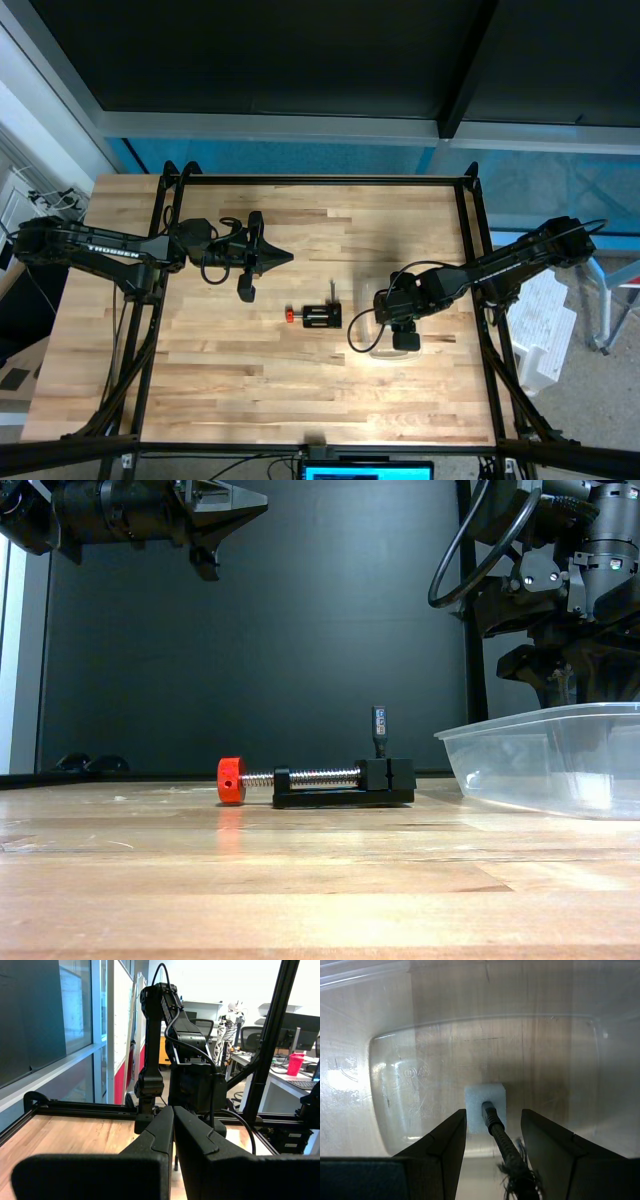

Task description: Pick the usb-c connector and install on the hub

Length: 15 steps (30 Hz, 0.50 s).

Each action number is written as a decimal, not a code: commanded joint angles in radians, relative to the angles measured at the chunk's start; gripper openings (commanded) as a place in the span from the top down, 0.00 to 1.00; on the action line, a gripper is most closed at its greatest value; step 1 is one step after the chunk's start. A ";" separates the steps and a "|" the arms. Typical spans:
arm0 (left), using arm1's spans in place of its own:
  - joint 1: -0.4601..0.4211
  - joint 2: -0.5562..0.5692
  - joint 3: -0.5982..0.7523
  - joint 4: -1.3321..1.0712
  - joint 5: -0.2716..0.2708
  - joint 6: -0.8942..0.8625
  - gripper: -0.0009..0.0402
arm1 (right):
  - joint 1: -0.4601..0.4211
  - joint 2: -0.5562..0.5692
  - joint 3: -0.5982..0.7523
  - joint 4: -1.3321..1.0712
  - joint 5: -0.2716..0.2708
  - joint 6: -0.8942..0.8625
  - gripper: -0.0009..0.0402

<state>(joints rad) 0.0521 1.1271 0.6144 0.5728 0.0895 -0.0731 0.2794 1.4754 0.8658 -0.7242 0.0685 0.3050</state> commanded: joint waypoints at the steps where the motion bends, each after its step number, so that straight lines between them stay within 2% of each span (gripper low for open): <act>1: 0.000 0.000 0.000 0.000 0.000 0.000 0.98 | 0.000 0.000 0.000 0.018 0.002 0.000 0.61; 15: 0.000 0.000 0.000 0.000 0.000 0.000 0.98 | 0.001 0.000 0.000 0.021 0.002 0.001 0.62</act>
<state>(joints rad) 0.0521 1.1275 0.6144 0.5732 0.0895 -0.0734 0.2802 1.4757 0.8658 -0.7021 0.0692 0.3050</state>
